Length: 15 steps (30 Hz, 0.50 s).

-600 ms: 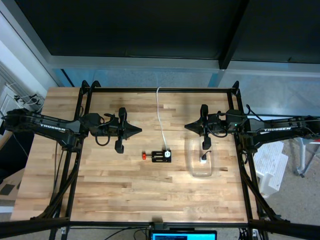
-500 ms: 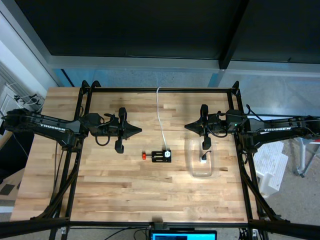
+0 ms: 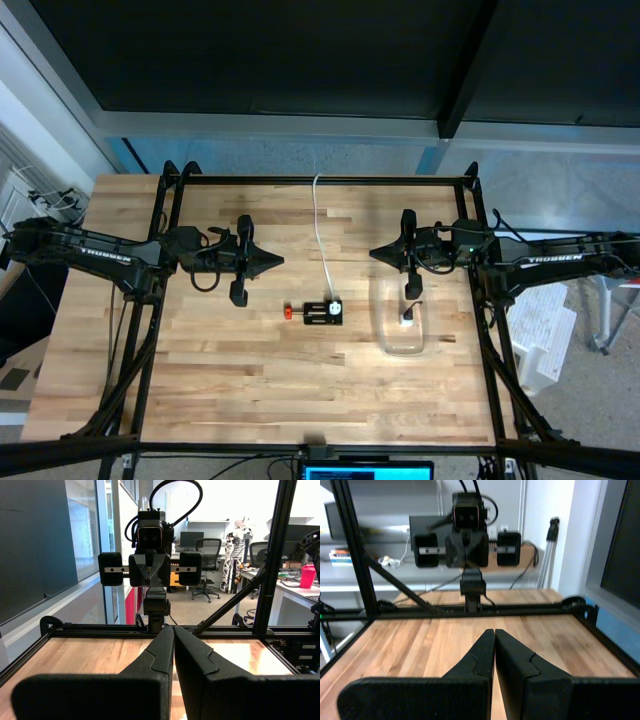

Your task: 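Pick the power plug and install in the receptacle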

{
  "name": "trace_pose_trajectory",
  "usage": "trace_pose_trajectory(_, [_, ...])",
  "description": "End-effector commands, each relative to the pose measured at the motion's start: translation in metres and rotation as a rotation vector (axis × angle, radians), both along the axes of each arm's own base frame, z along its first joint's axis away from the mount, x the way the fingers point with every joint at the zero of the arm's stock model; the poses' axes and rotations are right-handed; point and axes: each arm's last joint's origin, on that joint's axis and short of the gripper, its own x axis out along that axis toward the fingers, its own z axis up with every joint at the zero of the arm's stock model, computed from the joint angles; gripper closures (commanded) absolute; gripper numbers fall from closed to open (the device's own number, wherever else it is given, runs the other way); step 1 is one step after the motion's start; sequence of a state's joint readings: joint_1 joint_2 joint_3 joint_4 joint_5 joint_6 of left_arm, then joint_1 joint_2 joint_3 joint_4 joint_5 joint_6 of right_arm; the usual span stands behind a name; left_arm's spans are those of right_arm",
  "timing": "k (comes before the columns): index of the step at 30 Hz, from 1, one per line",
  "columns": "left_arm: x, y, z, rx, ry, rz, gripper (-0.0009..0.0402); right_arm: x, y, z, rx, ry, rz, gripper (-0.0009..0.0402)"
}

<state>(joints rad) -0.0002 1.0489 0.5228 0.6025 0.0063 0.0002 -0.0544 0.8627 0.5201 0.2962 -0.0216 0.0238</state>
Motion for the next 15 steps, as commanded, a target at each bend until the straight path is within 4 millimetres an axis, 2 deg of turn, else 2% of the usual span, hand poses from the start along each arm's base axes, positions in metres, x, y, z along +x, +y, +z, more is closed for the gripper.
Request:
trace_pose_trajectory(1, [0.0,0.0,0.0,0.0,0.0,0.0,0.0393,-0.006,0.0,0.006,-0.006,0.065,-0.003,0.0393])
trace_pose_trajectory(8, [0.0,0.0,0.0,0.0,0.0,0.0,0.0393,-0.021,0.002,0.017,-0.001,0.18,0.009,0.0393])
trace_pose_trajectory(15, [0.0,0.0,0.0,0.0,0.0,0.0,0.0393,-0.037,0.004,0.029,0.009,0.388,0.027,0.0393])
